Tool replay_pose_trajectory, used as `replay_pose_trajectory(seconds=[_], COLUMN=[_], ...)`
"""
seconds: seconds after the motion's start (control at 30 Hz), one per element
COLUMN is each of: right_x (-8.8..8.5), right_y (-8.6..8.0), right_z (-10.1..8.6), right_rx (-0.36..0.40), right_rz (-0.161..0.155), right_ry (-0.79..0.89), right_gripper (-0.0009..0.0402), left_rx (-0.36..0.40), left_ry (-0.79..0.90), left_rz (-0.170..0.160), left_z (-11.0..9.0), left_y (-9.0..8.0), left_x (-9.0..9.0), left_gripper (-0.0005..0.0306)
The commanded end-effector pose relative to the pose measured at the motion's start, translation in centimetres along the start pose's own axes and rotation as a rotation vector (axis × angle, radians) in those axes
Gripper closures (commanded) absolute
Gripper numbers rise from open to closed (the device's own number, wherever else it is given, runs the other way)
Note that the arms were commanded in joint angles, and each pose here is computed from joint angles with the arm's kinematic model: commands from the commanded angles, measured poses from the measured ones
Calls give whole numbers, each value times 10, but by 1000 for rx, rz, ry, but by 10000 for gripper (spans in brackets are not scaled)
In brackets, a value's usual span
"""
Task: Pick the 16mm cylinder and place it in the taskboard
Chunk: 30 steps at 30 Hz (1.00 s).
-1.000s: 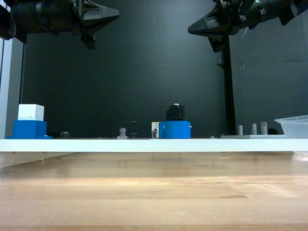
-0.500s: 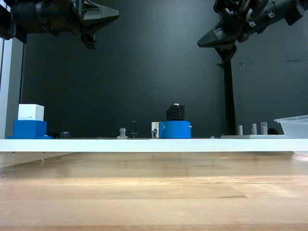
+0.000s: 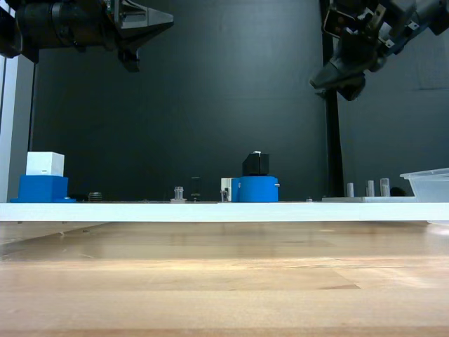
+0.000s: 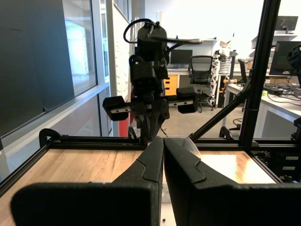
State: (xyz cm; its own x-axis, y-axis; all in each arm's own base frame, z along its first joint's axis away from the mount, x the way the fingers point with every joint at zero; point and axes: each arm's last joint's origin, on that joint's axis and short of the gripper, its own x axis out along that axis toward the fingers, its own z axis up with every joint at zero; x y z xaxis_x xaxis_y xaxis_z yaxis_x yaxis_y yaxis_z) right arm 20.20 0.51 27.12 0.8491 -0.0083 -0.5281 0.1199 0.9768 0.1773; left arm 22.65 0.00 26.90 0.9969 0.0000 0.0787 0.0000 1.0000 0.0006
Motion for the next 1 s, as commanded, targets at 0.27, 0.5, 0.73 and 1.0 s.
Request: replay_pose_trajectory(seconds=[0.27,0.5,0.73,1.0], right_x=[-23,-36,-42,-49], right_y=[4,4,10,16], right_z=[6,3,-5,-18], right_rx=[-10,-10,-14,-5], right_rz=[-32,-66,-56,-62], right_ry=[192,348,439,565], right_gripper=[393,393,393,393], left_rx=[0,0,0,0], left_ry=[0,0,0,0], left_rz=[0,0,0,0], left_z=[0,0,0,0], left_y=[0,0,0,0], left_x=[0,0,0,0], left_gripper=[300,300,300,300])
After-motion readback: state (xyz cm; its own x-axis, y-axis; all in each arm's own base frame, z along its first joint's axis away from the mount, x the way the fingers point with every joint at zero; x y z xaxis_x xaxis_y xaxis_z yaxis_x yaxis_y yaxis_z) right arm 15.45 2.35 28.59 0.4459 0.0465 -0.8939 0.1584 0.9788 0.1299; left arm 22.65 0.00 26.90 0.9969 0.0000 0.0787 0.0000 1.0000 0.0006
